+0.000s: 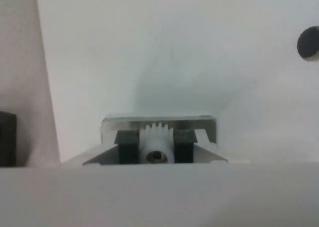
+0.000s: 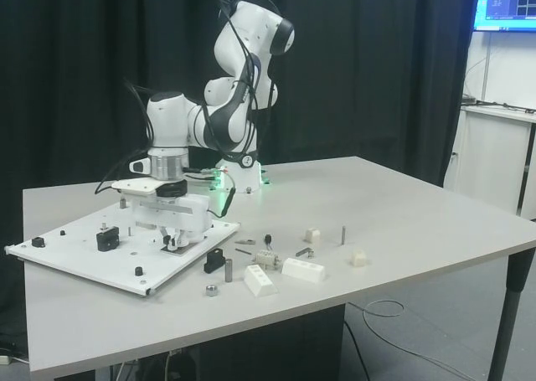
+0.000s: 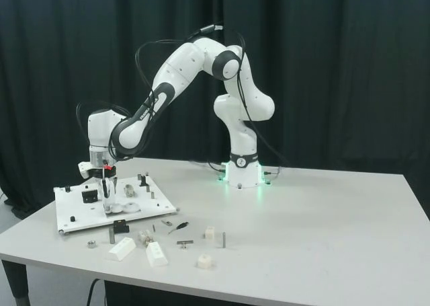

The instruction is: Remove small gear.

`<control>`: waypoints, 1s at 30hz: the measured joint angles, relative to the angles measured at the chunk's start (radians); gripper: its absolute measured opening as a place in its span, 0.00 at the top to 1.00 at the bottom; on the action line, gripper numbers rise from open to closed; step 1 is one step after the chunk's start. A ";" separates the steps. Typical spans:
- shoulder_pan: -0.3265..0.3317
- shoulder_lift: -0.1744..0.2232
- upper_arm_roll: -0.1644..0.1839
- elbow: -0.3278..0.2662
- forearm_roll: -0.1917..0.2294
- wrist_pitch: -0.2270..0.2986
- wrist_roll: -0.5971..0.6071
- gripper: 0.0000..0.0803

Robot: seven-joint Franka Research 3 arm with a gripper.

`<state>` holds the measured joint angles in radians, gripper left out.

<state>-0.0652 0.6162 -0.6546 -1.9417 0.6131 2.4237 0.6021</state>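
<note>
Gear (image 1: 156, 137) sits clamped between the two black pads (image 1: 126, 146) of the gripper (image 1: 156, 149), teeth up, bore facing the wrist camera. Gripper is closed on the gear; pads press its flat sides, not the teeth. White, small, looks like moulded plastic: light, stiff, probably a bit slick on the faces, teeth fine enough to chip if squeezed across them. Judgement: side-face hold as shown is the right one, grip centred on the hub.

Whether the gear is on a peg or already clear of it cannot be told; the wrist view only shows the white board (image 1: 189, 52) behind it. A black round part (image 1: 309, 43) sits on the board off to one side.

First room view: gripper (image 2: 173, 240) is low over the near-right part of the board (image 2: 59, 260), which lies on the left of the grey table (image 2: 394, 205). Black block (image 2: 106, 240) on the board left of the gripper. Second room view: gripper (image 3: 107, 198) down at the board (image 3: 77, 215), arm (image 3: 181, 67) arched over from its base at the far middle.

Loose bits on the table right of the board: black bracket (image 2: 215, 262), nut (image 2: 211, 290), white blocks (image 2: 303, 270), upright pin (image 2: 342, 233), all well apart from the gripper.

Next move, judged: straight lift; tilt risks binding.
</note>
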 joint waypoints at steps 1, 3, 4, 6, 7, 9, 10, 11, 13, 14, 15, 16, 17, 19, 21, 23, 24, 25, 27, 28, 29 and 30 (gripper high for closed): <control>0.000 0.000 0.000 0.000 -0.001 0.000 -0.005 0.83; 0.001 0.000 0.000 0.000 -0.004 0.000 -0.019 0.83; 0.001 0.000 0.000 0.000 -0.005 0.000 -0.025 0.83; 0.001 0.000 0.000 0.000 -0.006 0.000 -0.035 0.83; 0.001 0.000 0.000 0.000 -0.006 0.000 -0.036 0.83; 0.001 -0.001 0.000 0.000 -0.006 0.000 -0.036 0.83; 0.001 -0.001 -0.001 0.000 -0.006 0.000 -0.036 0.83; 0.001 -0.001 -0.001 0.000 -0.005 0.000 -0.035 0.83; 0.001 -0.002 -0.001 -0.001 -0.005 0.000 -0.023 0.83; 0.001 -0.002 -0.001 -0.001 -0.005 0.000 -0.011 0.83; 0.001 -0.003 -0.001 -0.002 -0.005 0.000 0.006 0.83; 0.001 -0.003 -0.002 -0.002 -0.005 0.000 0.026 0.83; 0.001 -0.003 -0.002 -0.002 -0.005 0.000 0.045 0.83; 0.001 -0.005 -0.002 -0.002 -0.005 0.000 0.084 0.83; 0.001 -0.008 -0.003 -0.003 -0.005 0.000 0.097 0.83; 0.001 -0.013 -0.004 -0.005 -0.006 -0.001 0.097 0.83; 0.002 -0.016 -0.004 -0.006 -0.006 -0.002 0.097 0.83; 0.002 -0.020 -0.004 -0.008 -0.008 -0.002 0.095 0.83; 0.002 -0.030 -0.006 -0.010 -0.014 -0.004 0.091 0.83; 0.002 -0.036 -0.006 -0.011 -0.017 -0.005 0.089 0.83; 0.002 -0.043 -0.007 -0.011 -0.020 -0.005 0.087 0.83; 0.002 -0.051 -0.007 -0.011 -0.023 -0.007 0.085 0.83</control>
<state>-0.0629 0.5655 -0.6618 -1.9532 0.5904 2.4171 0.6870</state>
